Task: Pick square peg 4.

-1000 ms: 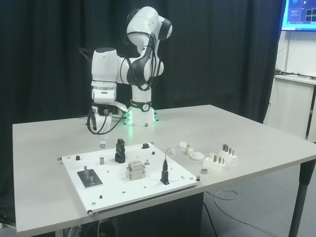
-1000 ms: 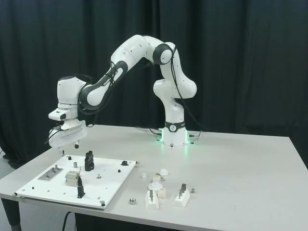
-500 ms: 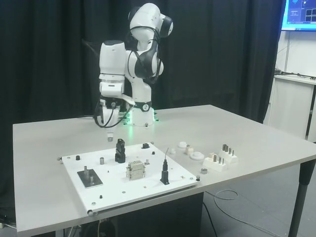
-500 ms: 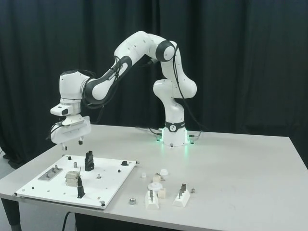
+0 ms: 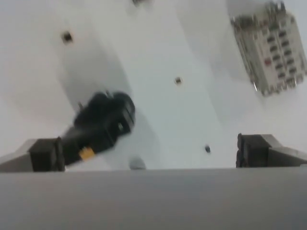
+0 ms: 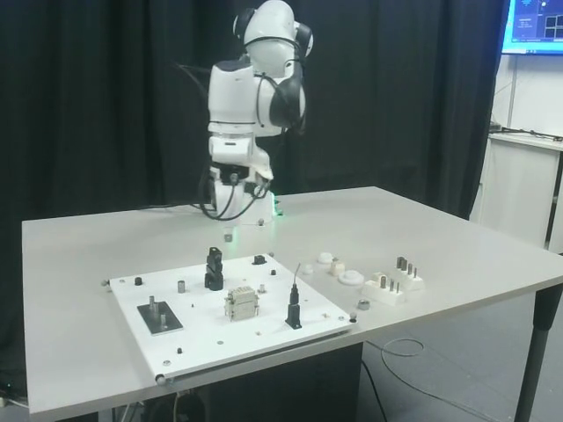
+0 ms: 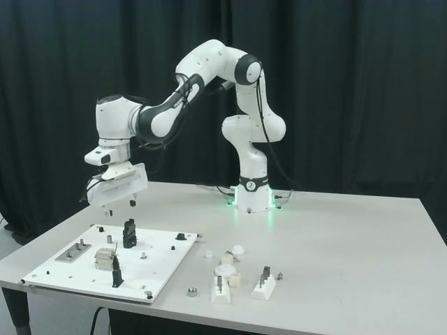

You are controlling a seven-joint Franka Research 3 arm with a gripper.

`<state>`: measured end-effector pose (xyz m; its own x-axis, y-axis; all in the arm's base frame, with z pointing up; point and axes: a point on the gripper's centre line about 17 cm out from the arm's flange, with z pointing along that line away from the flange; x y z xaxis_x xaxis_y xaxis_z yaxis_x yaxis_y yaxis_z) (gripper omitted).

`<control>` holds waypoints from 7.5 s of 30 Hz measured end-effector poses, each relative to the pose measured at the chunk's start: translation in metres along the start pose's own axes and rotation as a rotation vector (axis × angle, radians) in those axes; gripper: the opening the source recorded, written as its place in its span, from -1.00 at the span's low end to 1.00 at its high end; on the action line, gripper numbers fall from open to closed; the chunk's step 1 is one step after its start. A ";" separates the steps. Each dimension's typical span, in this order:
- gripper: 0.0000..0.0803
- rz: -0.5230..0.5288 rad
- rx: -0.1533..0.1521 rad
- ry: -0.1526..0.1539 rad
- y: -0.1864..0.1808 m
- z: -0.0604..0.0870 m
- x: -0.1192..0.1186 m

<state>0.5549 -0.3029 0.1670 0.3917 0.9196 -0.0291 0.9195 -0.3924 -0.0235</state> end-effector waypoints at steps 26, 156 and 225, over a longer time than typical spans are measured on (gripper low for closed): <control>0.99 0.226 0.139 -0.066 -0.051 0.004 0.127; 0.99 1.243 -0.057 0.084 -0.151 0.127 0.441; -0.62 1.152 -0.042 0.004 -0.153 0.100 0.436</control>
<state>0.5820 0.1566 0.0576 0.9998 0.0166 -0.0086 0.0170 -0.9987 0.0484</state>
